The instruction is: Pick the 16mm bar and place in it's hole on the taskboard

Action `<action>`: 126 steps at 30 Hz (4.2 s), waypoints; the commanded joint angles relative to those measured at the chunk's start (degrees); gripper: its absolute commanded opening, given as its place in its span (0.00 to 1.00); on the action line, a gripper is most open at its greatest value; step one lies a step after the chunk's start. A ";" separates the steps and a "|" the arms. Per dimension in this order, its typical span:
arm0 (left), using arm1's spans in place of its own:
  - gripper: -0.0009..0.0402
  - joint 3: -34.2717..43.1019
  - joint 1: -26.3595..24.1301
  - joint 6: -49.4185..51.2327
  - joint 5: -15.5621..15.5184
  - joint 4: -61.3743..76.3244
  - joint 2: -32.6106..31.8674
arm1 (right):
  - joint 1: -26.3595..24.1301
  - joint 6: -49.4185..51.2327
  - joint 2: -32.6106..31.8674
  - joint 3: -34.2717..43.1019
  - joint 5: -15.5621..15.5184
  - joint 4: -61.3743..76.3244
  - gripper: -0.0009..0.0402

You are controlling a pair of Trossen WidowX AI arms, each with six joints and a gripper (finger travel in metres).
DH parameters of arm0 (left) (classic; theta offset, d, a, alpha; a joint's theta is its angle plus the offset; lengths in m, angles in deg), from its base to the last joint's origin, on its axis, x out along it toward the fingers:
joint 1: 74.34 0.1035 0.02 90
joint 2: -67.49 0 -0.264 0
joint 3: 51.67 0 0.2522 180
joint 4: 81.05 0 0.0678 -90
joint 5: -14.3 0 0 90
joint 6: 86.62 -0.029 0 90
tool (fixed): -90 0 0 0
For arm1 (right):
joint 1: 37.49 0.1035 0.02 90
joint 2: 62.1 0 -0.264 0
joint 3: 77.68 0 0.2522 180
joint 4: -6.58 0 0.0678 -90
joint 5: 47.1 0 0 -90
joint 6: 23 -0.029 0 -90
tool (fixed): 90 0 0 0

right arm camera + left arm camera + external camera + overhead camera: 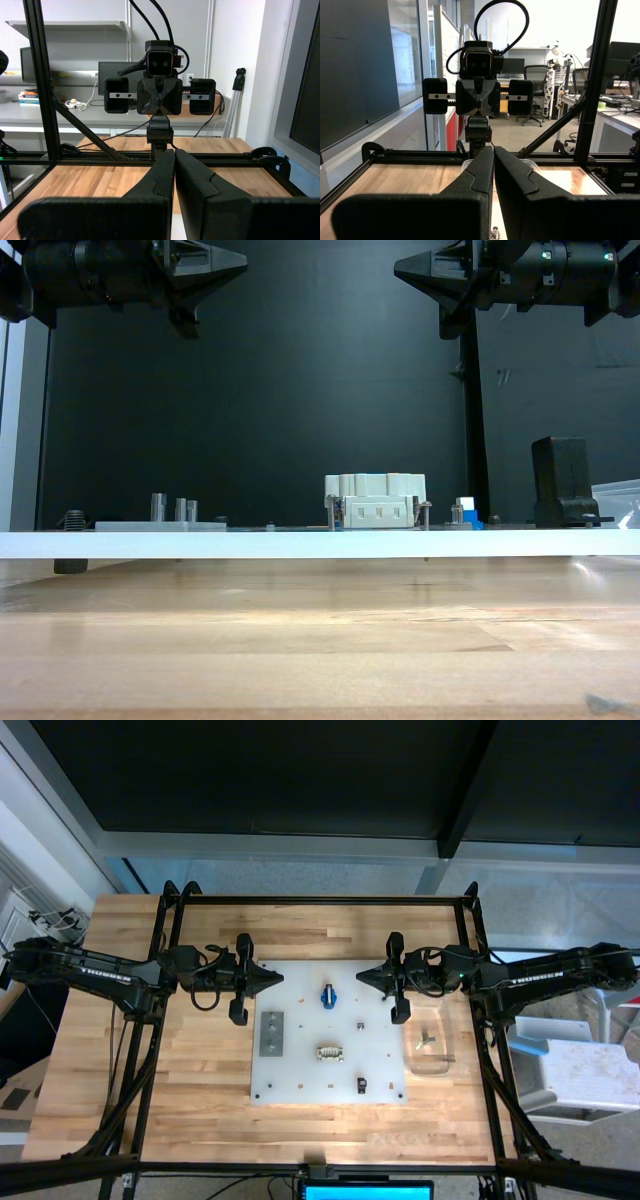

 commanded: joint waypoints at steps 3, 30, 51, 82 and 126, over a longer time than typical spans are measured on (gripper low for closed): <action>0.02 -0.04 0.00 0.00 0.00 1.38 -0.02 | 0.04 0.00 0.00 -0.07 0.00 0.35 0.02; 0.02 -0.04 0.02 0.00 0.00 1.40 0.00 | 0.39 -3.08 -0.35 16.94 0.13 43.04 0.02; 0.02 -0.04 0.00 0.02 0.00 1.40 0.00 | 6.75 -5.18 -7.76 27.63 0.26 86.36 0.02; 0.02 -0.04 0.00 0.02 0.00 1.40 0.00 | 16.04 -10.08 -8.00 27.47 0.35 102.97 0.04; 0.02 -0.04 0.00 0.02 0.00 1.40 0.00 | 18.18 -11.23 -19.67 13.49 0.42 85.37 0.58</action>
